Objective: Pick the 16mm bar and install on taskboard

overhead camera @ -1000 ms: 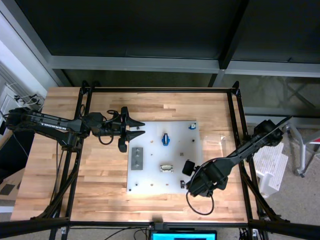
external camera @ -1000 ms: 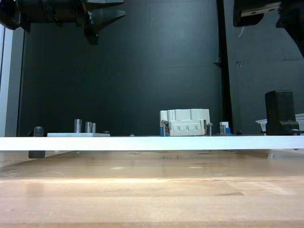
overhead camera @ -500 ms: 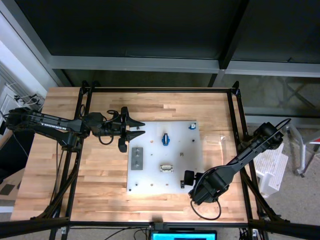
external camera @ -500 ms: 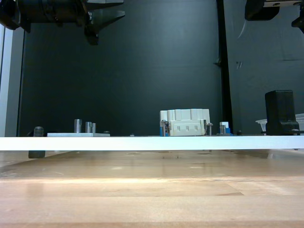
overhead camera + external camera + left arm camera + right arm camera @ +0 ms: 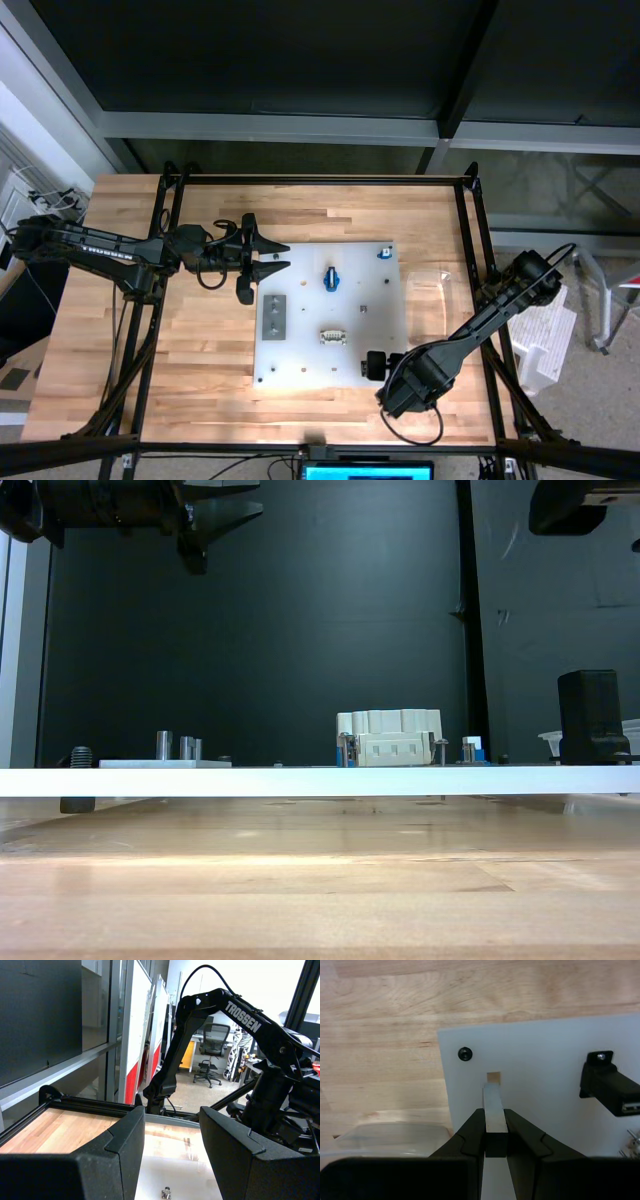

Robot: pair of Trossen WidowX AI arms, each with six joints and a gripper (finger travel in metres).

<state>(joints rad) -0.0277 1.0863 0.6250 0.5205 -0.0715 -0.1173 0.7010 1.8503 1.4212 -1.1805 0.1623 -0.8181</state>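
R gripper (image 5: 495,1122) clamps bar (image 5: 494,1102) above white board (image 5: 545,1045), short of square hole (image 5: 493,1078). L gripper (image 5: 277,256) gapes wide over board's far-left corner; wood table (image 5: 200,340), dark shelf (image 5: 270,125) behind.

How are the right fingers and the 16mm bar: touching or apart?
Touching. The right wrist view shows the right gripper clamping the 16mm bar between both fingers, over the board's near right part. The left gripper hovers open at its far left edge.

Two end effectors (image 5: 287,256) (image 5: 495,1113), one bar (image 5: 493,1102), one taskboard (image 5: 303,322), perhaps three pegs (image 5: 185,747).
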